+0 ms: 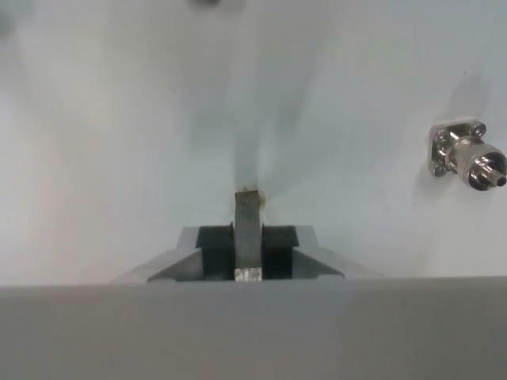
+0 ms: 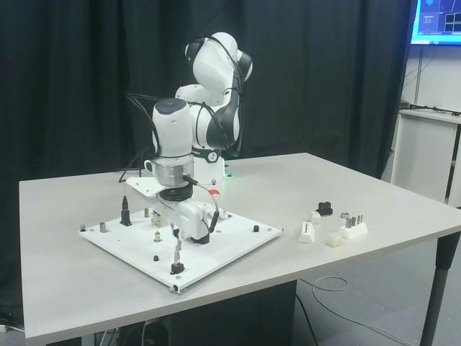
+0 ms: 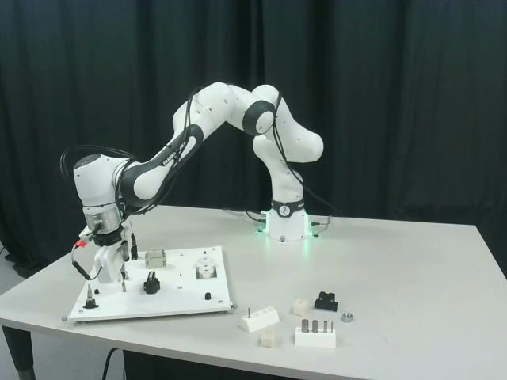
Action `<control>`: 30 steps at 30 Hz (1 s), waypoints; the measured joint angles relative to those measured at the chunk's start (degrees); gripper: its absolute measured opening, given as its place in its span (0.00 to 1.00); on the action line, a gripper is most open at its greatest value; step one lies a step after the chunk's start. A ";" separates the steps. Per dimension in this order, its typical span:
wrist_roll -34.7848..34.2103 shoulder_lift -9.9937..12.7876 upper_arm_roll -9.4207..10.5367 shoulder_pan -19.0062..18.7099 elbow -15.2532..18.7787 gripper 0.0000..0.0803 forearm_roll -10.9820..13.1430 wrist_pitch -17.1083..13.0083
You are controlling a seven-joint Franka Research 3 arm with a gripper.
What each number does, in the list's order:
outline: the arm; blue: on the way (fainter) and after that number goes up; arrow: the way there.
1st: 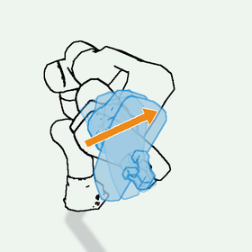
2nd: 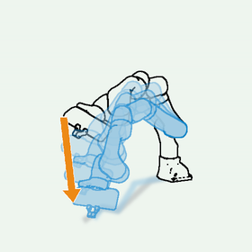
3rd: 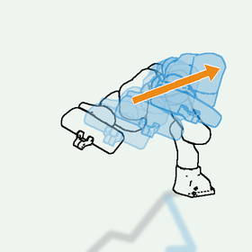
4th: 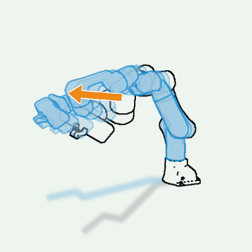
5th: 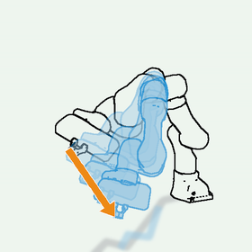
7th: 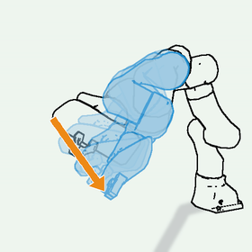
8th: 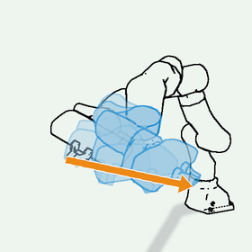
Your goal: Insert square peg 2.
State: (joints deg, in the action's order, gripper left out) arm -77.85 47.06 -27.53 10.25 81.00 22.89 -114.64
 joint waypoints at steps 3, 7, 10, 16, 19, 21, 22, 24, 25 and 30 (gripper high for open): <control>0.00 0.00 -0.02 0.00 0.00 0.09 0.00 0.00; 0.00 0.00 -0.05 0.00 0.00 0.09 0.00 0.04; 0.00 0.00 -0.05 0.00 0.00 0.09 0.00 0.06; 0.00 -0.01 -0.05 -0.02 0.01 0.09 0.00 0.08; 0.04 -0.01 -0.05 -0.02 0.01 0.09 0.00 0.09; 0.31 -0.02 -0.05 -0.02 0.02 0.09 0.00 0.10; 0.54 -0.02 -0.05 -0.02 0.02 0.09 0.00 0.11; 0.98 -0.02 -0.06 -0.02 0.03 0.09 0.00 0.12; 1.13 -0.03 -0.06 -0.02 0.03 0.09 0.00 0.13; 1.37 -0.04 -0.06 -0.04 0.05 0.09 0.00 0.13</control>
State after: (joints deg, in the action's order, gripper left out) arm -76.48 47.02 -27.59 10.21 81.05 22.89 -114.52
